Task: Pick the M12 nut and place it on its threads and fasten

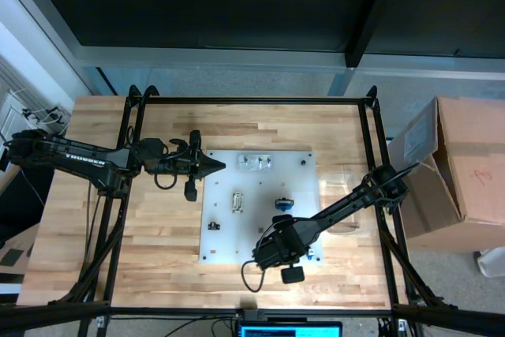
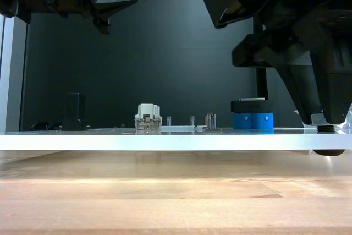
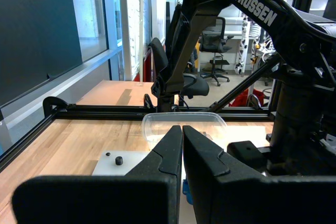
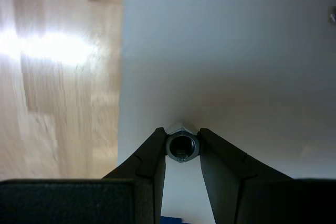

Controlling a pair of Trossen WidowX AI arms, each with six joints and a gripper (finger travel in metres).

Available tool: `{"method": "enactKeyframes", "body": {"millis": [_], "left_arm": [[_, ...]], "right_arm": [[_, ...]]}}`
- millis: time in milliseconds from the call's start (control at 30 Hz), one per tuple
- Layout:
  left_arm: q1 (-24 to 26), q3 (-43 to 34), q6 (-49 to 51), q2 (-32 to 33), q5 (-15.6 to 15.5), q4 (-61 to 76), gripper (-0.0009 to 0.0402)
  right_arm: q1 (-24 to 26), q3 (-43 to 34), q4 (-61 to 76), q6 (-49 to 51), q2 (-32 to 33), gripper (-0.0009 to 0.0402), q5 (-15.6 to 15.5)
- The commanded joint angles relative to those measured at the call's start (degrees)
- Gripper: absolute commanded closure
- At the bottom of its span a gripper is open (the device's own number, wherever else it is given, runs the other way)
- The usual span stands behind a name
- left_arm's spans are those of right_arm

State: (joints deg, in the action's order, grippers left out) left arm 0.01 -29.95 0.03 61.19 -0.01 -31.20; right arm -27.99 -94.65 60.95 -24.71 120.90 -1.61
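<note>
Left tool [image 1: 220,165] clenched on nothing, fingers pressed together, hanging high over the left edge of the board [image 1: 229,238]. It is well apart from the work, so no risk from it. Right tool [image 4: 181,132] is down at the board's near right edge, fingers clamped on the nut [image 4: 182,147], hole facing the wrist camera. Low view puts the fingertips right on top of the stud [image 2: 326,128], black showing below them, so the nut looks at most started, not run down. Threaded or just resting, cannot tell. Risks, my guess:
- Nut goes on tilted and cross-threads.
- Grip on the nut's sides slips in a turn.
- Released unthreaded, it rolls onto the counter [image 1: 158,258].
</note>
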Motion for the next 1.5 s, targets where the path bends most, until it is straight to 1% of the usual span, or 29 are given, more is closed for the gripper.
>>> {"method": "enactKeyframes", "body": {"millis": [33, 133, 333, 567, 900, 1000, 1033, 1133, 1233, 1367, 1500], "left_arm": [[0.0, 0.0, 0.0, 0.0, 0.0, 0.0, 0.0393], [0.0, 0.0, 0.0, 0.0, 0.0, 0.0, 0.0393], [0.0, 0.0, 0.0, 0.0, 0.0, 0.0, 0.0393], [0.0, 0.0, 0.0, 0.0, 0.0, 0.0, 0.0393], [0.0, 0.0, 0.0, 0.0, 0.0, 0.0, 0.0393], [0.0, 0.0, 0.0, 0.0, 0.0, 0.0, 0.0393], [0.0, 0.0, 0.0, 0.0, 0.0, 0.0, 0.0393], [0.0, 0.0, 0.0, 0.0, 0.0, 0.0, 0.0393], [0.0, 0.0, 0.0, 0.0, 0.0, 0.0, 0.0393], [0.0, 0.0, 0.0, 0.0, 0.0, 0.0, 0.0393], [0.0, 0.0, 0.0, 0.0, 0.0, 0.0, 0.0393]], "right_arm": [[0.0, 0.0, 0.5, -7.5, -0.1, 0.038, 0.1], [0.0, 0.0, 0.4, -15.6, -0.1, 0.038, 0.1], [0.0, 0.0, 0.4, -36.9, -0.3, 0.038, 0.3], [0.0, 0.0, 0.5, -49.8, -0.4, 0.038, 0.3], [0.0, 0.0, 0.5, -79.1, -0.4, 0.038, 0.6], [0.0, 0.0, 0.5, -86.0, -0.4, 0.038, 0.8], [0.0, 0.0, 0.5, -87.6, -0.4, 0.038, 1.0], [0.0, 0.0, 0.5, -94.0, -0.4, 0.038, 3.6], [0.0, 0.0, 0.5, -102.2, -0.5, 0.038, 5.3], [0.0, 0.0, 0.5, -114.6, -0.5, 0.038, 5.2], [0.0, 0.0, 0.5, -123.0, -0.5, 0.038, 5.1]]}}
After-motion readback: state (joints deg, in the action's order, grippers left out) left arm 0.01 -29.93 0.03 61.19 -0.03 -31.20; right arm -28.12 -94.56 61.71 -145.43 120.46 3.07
